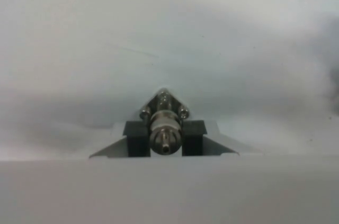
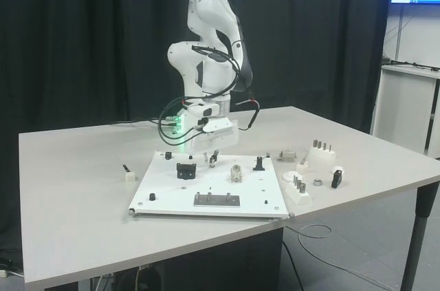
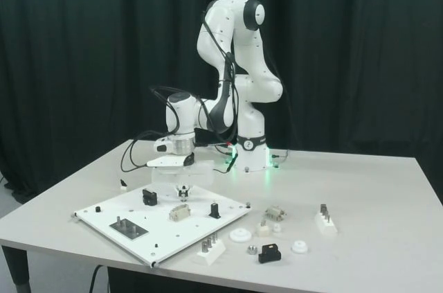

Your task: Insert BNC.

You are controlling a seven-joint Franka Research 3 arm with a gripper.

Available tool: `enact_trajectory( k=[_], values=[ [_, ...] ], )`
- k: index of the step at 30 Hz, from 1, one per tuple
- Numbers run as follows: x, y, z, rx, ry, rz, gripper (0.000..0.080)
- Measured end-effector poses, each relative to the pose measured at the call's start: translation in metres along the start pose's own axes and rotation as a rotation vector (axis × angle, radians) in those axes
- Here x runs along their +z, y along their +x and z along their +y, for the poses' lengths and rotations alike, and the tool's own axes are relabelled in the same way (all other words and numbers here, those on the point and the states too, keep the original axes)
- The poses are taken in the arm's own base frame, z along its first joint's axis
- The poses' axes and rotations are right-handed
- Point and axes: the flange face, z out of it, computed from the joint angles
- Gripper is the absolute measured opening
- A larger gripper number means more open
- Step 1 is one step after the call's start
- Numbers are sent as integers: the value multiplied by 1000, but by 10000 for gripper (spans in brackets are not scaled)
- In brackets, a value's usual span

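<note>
You're looking at the BNC connector [image 1: 165,131] nearest the wrist camera, pinched in the gripper [image 1: 165,140], whose fingers [image 1: 136,138] are mostly cut off. It hangs over the white board [image 2: 213,191], left of the black clip [image 2: 258,163]. Whether it touches the board, you can't tell.

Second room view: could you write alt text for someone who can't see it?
A white robot arm bolted on a grey table reaches down, its gripper just above a white board carrying small black and metal fixtures. Beside the board lie loose small parts, among them a black block. Black curtains hang behind.
</note>
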Motion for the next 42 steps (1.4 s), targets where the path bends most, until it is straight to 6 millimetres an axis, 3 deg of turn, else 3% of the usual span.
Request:
enact_trajectory(
  k=[42],
  values=[
    [0, 1, 1, -482, -1, 5, 125]
  ],
)
